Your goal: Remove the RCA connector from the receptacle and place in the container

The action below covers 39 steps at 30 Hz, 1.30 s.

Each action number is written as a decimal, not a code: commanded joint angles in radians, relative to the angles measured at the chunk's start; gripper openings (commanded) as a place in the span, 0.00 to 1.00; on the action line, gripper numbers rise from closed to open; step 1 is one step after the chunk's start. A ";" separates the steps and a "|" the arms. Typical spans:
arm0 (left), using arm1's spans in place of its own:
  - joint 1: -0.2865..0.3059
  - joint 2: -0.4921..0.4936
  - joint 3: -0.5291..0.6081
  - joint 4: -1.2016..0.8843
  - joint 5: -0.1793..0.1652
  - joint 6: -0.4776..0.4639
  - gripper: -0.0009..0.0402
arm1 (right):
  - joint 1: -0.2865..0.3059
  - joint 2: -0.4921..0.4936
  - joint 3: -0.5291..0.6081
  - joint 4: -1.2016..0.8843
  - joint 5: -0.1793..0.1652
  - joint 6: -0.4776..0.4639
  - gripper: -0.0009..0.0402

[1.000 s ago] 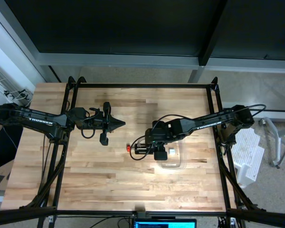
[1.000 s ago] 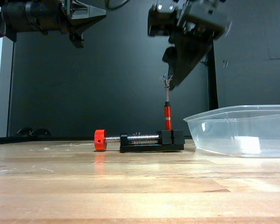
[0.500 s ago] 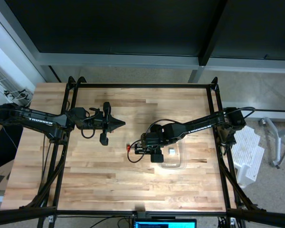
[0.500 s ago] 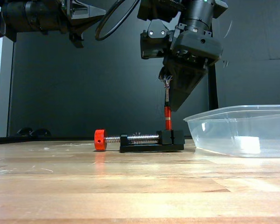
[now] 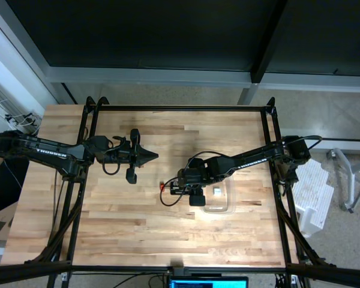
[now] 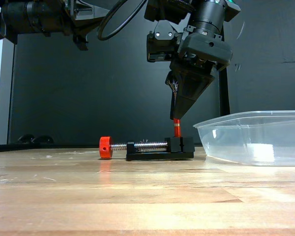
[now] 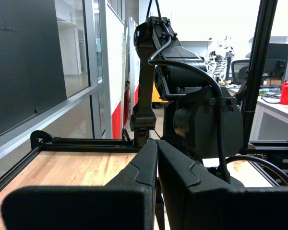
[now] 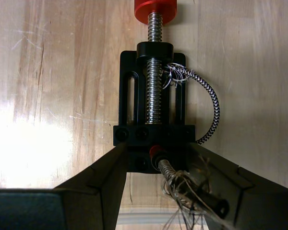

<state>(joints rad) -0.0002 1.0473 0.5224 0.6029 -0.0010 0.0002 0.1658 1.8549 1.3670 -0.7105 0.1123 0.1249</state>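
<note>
Zero steps complete. RCA connector [image 6: 176,128] upright, seated in receptacle [image 6: 160,147], directly under right gripper [image 6: 177,116], between its spread fingers; no grip yet. Remaining: clench, extract, carry to container [image 6: 255,137] just beside gripper, release. Left gripper [image 5: 150,156] clenched empty, well apart.

The receptacle [image 6: 160,147], a small black block with a red knob on a silvery screw, lies flat on the tabletop [image 6: 137,196] just beside the container [image 6: 255,140], a clear tub with rounded corners. The RCA connector [image 6: 176,128], thin and red-sleeved with a frayed tail, stands upright in the block's end nearest the tub. Its upper part sits between the spread fingers of the right end effector [image 6: 177,116], while the left end effector [image 5: 153,156] hangs well apart, fingers together.
</note>
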 commanded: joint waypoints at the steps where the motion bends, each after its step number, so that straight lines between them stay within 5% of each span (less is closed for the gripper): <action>1: 0.000 0.000 0.000 0.000 0.000 0.000 0.02 | -0.001 0.000 0.000 0.000 0.001 -0.002 0.39; 24: 0.000 0.000 0.000 0.000 0.000 0.000 0.02 | -0.002 0.000 -0.002 -0.003 0.001 -0.003 0.02; 39: 0.000 0.000 0.000 0.000 0.000 0.000 0.02 | -0.002 -0.030 -0.002 -0.003 0.001 -0.003 0.03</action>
<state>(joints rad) -0.0002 1.0473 0.5228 0.6025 -0.0010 0.0002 0.1635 1.8389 1.3647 -0.7162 0.1127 0.1215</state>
